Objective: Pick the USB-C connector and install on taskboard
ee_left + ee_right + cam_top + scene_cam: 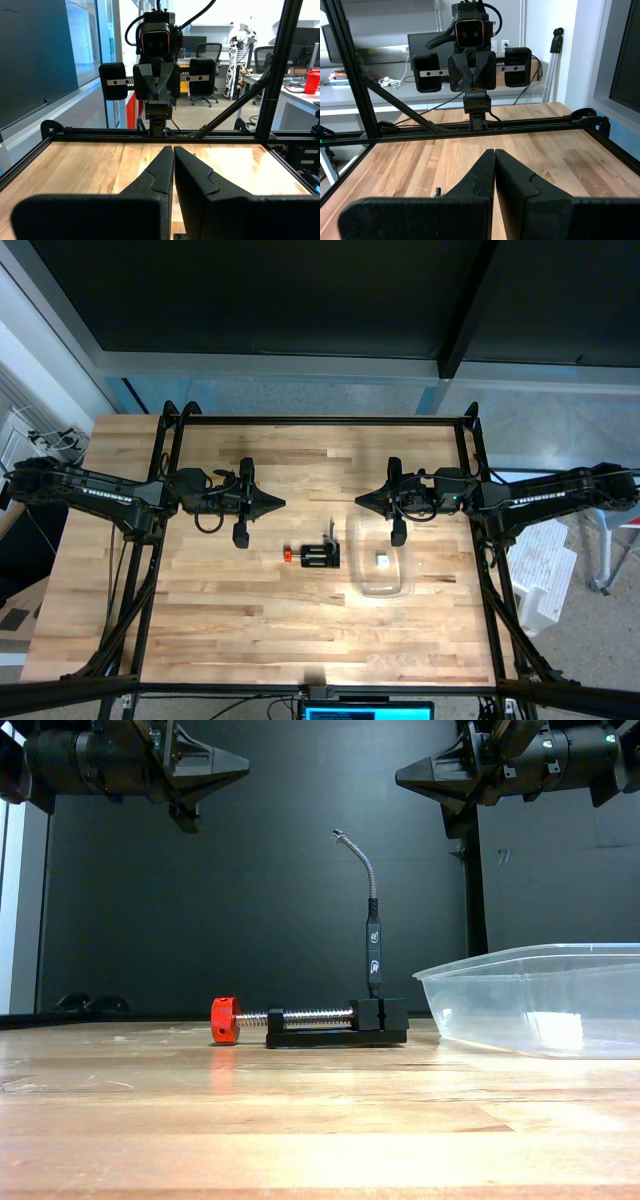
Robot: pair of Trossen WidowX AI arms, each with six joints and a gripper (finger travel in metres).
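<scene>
While my left gripper (278, 503) and my right gripper (362, 502) hang high above the pale wooden table (200, 620), tips facing each other, both sets of fingers are pinched together on nothing.

The slim dark-grey USB-C connector (373, 945) with a silvery flexible neck stands upright out of the small black rectangular taskboard (340, 1038). It's at the end opposite the orange-red knob (225, 1020). Can't tell if it's fully seated or just propped.

Key geometry, high view: the connector is at 4 o'clock from the left tips and 7 o'clock from the right tips, between the arms and toward the near edge. Right looks slightly nearer, my call. Its long axis is vertical. The taskboard's long axis runs 9-to-3, knob at 9. Any grasp likely needs fingers descending and closing across the upright body.

A clear plastic tray (388, 585) lies just beside the taskboard at 3, holding a tiny white square piece (381, 560).

Count: one connector, one taskboard, one knob, one tray, one white piece, two grippers.
</scene>
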